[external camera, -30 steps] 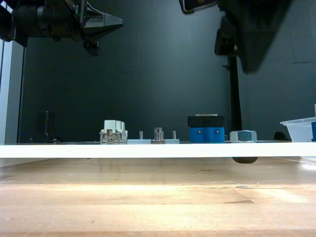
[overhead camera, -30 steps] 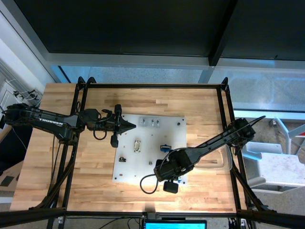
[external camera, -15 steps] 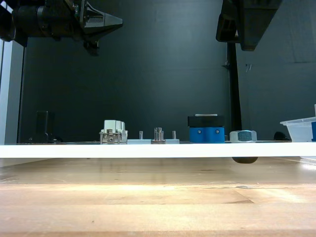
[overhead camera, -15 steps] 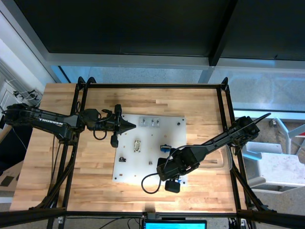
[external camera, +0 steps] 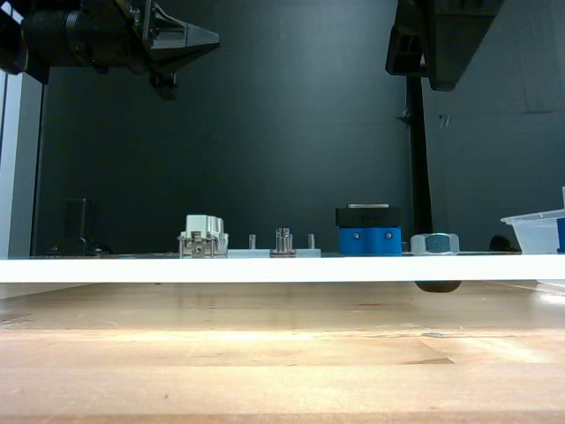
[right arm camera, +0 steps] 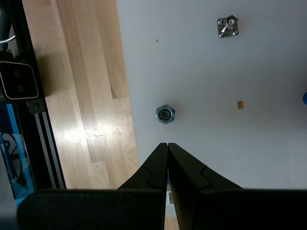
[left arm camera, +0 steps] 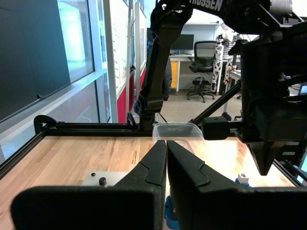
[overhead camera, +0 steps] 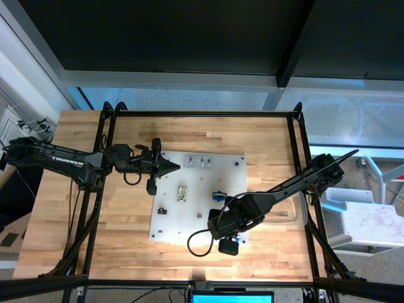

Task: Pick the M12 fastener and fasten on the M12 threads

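The small silver M12 nut (right arm camera: 165,114) (external camera: 434,243) sits flat on the white board (right arm camera: 216,72) near its edge, on its stud. It hides the M12 threads, and no ribs show under it in the low view. My right gripper (right arm camera: 167,144) (external camera: 440,85) hangs shut and empty well above the nut. In the high view the right arm (overhead camera: 233,219) covers that spot. My left gripper (overhead camera: 175,166) (left arm camera: 166,143) is shut, holds nothing, and hovers high over the board's far left edge (external camera: 210,37).
A blue connector block (external camera: 368,231) (overhead camera: 218,196), a white connector (external camera: 203,238) and a small silver post (external camera: 283,241) stand on the board. The clear tray (external camera: 535,231) (overhead camera: 289,218) lies off the board's right edge. A thin black post (external camera: 415,159) rises behind the nut.
Over the last second the right gripper rose away from the nut and shifted slightly right; in the last half second it held still. The left arm has not moved.
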You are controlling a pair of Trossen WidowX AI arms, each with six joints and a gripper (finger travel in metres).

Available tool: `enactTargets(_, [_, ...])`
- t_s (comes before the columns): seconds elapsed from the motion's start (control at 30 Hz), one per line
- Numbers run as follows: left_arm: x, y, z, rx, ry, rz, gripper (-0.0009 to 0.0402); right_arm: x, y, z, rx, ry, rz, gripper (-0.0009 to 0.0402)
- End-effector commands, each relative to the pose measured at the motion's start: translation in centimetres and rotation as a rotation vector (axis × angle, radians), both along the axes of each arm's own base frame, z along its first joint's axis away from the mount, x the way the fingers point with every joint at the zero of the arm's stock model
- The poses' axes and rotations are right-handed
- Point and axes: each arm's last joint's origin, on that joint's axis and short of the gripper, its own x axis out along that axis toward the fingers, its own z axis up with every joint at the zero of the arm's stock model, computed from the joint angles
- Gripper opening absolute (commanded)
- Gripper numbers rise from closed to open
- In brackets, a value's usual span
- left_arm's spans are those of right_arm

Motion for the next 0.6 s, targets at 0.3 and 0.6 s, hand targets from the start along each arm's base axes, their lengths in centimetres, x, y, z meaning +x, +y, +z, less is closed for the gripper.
enactTargets(0.3, [0.01,0.0,0.0,0.0,0.0,0.0,0.0,0.06,0.03,0.02,0.003,-0.006,0.0,0.0])
enactTargets(0.6, [0.01,0.0,0.0,0.0,0.0,0.0,0.0,0.08,0.06,0.03,0.004,-0.009,0.001,0.0])
